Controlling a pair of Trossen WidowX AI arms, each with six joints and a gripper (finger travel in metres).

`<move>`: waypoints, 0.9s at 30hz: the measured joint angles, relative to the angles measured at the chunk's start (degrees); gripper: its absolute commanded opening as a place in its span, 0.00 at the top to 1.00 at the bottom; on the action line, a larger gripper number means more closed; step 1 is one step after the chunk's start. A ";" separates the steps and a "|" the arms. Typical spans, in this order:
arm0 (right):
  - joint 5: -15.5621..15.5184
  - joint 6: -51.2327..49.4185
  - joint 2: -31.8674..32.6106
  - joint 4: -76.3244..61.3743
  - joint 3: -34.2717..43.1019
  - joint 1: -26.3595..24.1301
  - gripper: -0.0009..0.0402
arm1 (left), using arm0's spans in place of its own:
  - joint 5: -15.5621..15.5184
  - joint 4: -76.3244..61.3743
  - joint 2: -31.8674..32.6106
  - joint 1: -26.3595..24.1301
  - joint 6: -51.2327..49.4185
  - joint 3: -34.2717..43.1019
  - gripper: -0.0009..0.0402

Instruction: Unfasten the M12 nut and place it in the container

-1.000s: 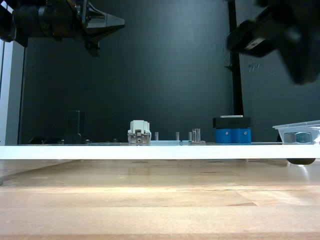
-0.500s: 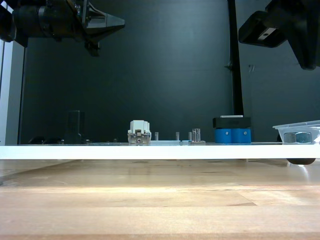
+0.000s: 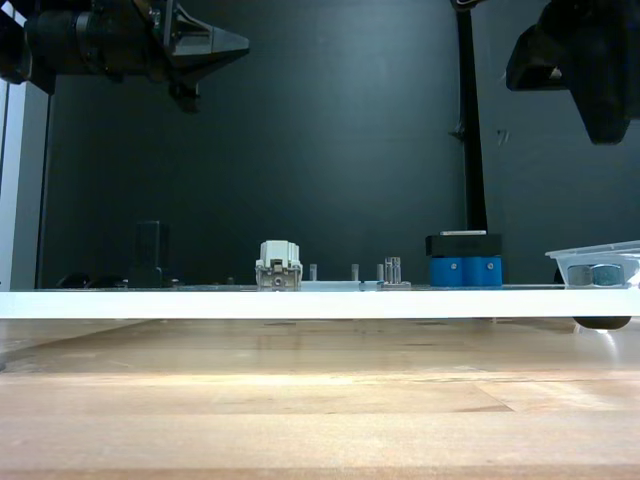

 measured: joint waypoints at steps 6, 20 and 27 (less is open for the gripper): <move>0.98 3.04 2.64 0.85 0.09 -0.13 0.37 | 0.00 0.02 0.02 0.00 -0.02 0.00 0.98; 0.63 1.33 8.39 4.68 0.11 -0.46 0.41 | 0.00 0.00 0.02 0.00 0.00 0.00 0.98; 0.81 -1.20 9.94 5.38 0.09 -0.76 0.43 | 0.00 0.02 0.02 0.00 0.00 0.00 0.98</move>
